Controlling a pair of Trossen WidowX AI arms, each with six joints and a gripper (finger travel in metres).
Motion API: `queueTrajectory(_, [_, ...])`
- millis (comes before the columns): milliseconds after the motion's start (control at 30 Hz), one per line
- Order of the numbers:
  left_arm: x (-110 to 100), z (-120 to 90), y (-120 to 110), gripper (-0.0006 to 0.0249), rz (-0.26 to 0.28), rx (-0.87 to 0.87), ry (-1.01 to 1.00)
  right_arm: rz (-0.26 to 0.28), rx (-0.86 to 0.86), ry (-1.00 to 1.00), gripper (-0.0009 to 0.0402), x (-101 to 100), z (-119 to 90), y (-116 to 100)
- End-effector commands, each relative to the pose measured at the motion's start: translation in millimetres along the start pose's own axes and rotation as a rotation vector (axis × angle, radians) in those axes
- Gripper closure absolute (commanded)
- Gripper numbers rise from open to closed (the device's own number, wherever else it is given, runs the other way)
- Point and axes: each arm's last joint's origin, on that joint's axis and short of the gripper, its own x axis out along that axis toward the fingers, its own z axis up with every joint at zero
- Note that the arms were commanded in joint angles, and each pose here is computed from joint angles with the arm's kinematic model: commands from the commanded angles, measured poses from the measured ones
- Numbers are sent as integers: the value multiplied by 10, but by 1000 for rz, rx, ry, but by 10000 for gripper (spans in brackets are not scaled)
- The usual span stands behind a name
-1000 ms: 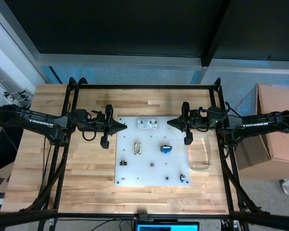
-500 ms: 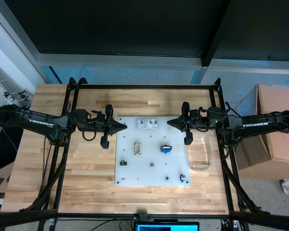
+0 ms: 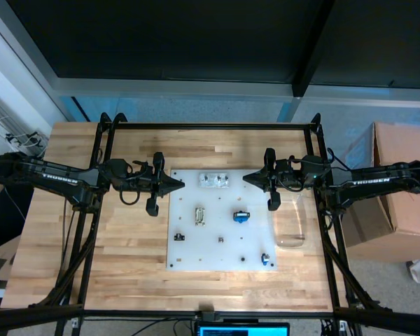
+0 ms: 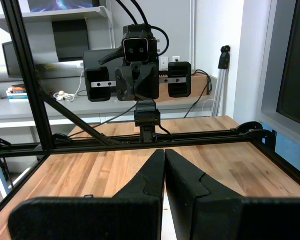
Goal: Remove the RJ45 connector from the taskboard and place in the container
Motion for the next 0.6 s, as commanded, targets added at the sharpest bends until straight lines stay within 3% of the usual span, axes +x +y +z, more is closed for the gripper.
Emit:
queueTrajectory(33, [0, 2, 0, 243, 0, 0, -1, 0, 2, 13, 394, 0, -13, 1])
queueTrajectory(333, [0, 2, 0, 243, 0, 0, -1, 15, 54, 261, 394, 6, -40, 104])
queueTrajectory(600, [0, 2, 1, 243, 0, 0, -1, 71, 12, 502, 394, -63, 125, 461])
